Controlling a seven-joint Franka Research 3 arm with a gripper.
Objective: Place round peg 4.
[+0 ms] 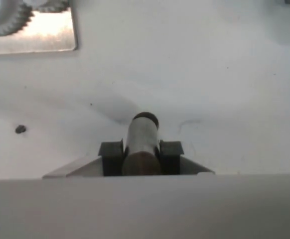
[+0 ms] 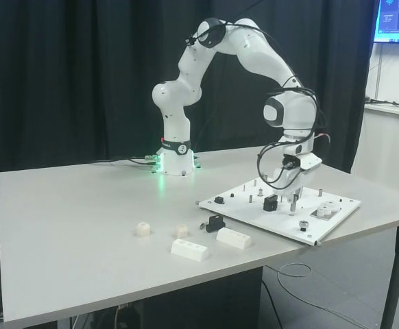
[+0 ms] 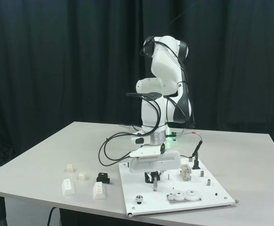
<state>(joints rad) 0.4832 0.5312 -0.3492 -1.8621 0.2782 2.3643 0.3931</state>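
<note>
Item: round peg 4 point(image 1: 142, 144), clamped between the tool point(image 1: 141, 158) fingers. Long axis upright, lower tip pointing down at the white board point(image 1: 210, 74) just beneath. Receiving hole probably directly under the tip, hidden by the peg itself.
</note>
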